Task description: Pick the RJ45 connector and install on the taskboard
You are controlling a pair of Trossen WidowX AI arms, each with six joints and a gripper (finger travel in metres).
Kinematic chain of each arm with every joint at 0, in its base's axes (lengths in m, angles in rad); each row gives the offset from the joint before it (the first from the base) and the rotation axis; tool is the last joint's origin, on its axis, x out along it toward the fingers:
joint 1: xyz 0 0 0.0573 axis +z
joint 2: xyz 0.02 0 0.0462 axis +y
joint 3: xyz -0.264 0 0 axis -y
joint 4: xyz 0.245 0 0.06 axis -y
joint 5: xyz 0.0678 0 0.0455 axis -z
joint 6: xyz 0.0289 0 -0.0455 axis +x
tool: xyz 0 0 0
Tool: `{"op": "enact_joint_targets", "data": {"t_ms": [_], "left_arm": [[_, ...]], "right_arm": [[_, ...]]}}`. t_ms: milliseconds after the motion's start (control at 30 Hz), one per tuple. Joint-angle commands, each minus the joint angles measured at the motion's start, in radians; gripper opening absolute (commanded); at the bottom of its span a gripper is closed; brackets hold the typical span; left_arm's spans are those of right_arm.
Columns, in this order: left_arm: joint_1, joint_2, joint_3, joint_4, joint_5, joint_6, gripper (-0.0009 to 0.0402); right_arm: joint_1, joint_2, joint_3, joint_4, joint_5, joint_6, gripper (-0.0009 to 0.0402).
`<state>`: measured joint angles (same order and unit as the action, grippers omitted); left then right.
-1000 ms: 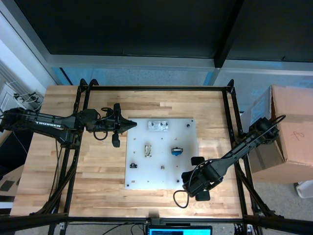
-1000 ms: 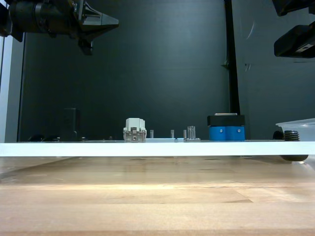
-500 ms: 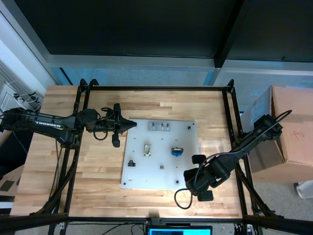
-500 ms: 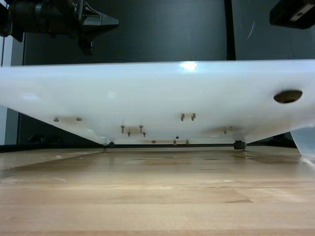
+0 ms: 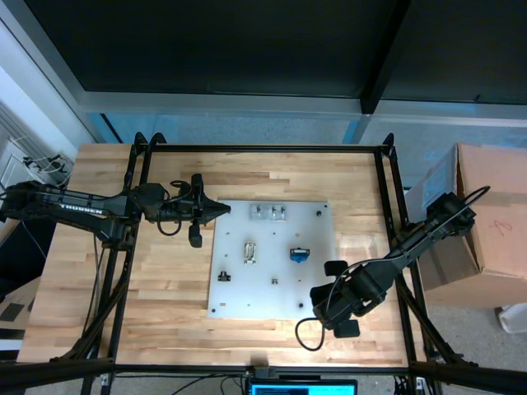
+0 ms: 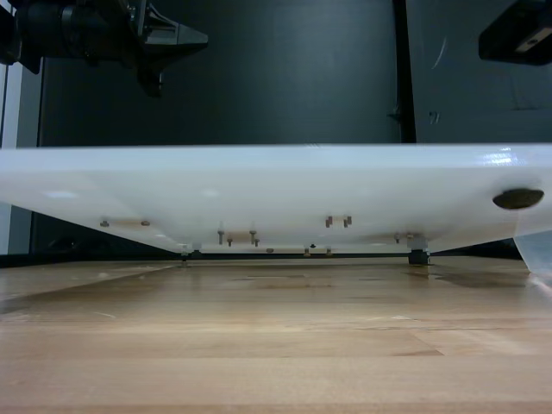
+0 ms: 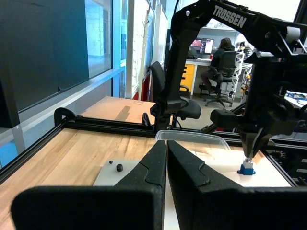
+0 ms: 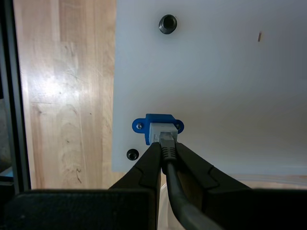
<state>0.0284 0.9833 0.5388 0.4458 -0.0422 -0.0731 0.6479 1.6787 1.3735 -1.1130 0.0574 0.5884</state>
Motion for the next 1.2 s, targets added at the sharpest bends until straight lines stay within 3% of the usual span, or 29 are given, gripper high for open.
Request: {"op": "enact_joint_targets", "data": {"t_ms": [33, 1200], "left_arm": [[0.000, 0.000, 0.000, 0.000, 0.000, 0.000, 0.0000], [0.000, 0.000, 0.000, 0.000, 0.000, 0.000, 0.0000]], "right_arm": [[0.000, 0.001, -0.011, 0.008, 0.003, 0.007, 0.0000], [0.001, 0.001, -0.265, 0.253, 0.003, 0.085, 0.0000]]}}
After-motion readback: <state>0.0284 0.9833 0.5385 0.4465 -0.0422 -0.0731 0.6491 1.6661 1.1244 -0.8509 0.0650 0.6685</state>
